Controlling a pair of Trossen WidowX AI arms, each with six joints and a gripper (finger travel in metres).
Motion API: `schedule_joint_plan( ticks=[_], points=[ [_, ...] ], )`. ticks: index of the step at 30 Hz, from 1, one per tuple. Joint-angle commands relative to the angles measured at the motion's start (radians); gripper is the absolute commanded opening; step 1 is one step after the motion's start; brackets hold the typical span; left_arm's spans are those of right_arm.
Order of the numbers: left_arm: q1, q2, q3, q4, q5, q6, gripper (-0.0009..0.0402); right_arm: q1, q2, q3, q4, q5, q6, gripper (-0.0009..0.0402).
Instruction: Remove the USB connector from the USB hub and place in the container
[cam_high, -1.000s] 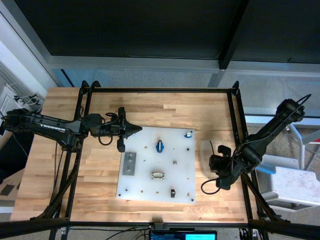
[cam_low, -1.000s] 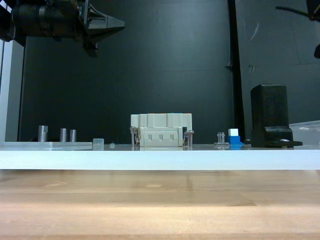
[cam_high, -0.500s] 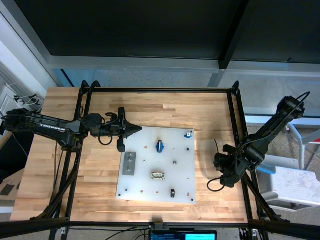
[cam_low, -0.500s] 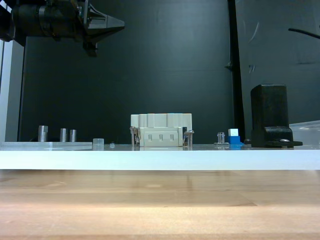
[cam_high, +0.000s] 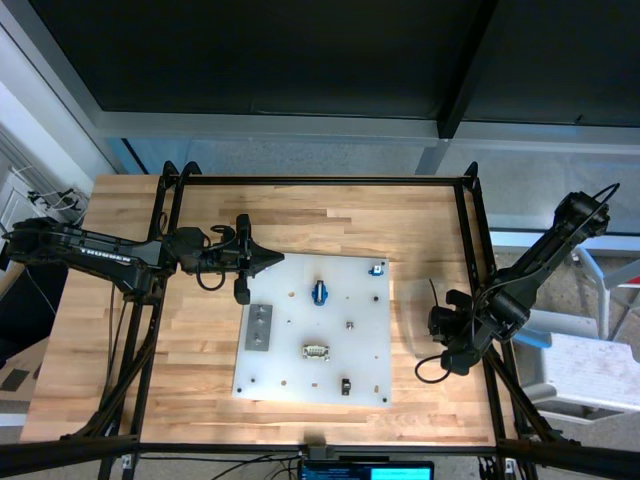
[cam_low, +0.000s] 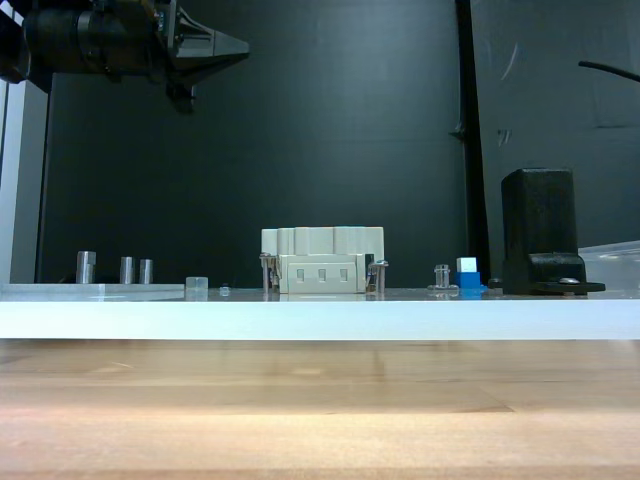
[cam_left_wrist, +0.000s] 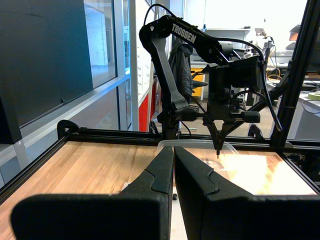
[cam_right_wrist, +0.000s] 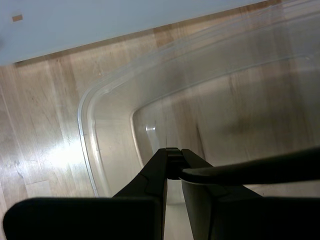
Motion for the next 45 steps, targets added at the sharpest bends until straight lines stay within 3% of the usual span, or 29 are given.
schedule_joint_plan(
  ticks=[1, 6, 16, 23, 45],
  points=[
    [0.000, 0.000, 0.000, 0.000, 0.000, 0.000, 0.0001, 0.000, 0.001, 0.001, 0.000, 0.001, -0.002, 0.0000],
    [0.000, 0.000, 0.000, 0.000, 0.000, 0.000, 0.0001, 0.001, 0.001, 0.003, 0.000, 0.002, -0.004, 0.0007],
    [0.000, 0.000, 0.000, 0.000, 0.000, 0.000, 0.0001, 0.000, 0.001, 0.003, 0.000, 0.006, 0.006, 0.0111],
    [0.000, 0.000, 0.000, 0.000, 0.000, 0.000, 0.0001, 0.000, 0.001, 0.003, 0.000, 0.008, 0.021, 0.0154],
    [0.000, 0.000, 0.000, 0.000, 0.000, 0.000, 0.0001, 0.000, 0.001, 0.003, 0.000, 0.008, 0.034, 0.0165]
  ],
)
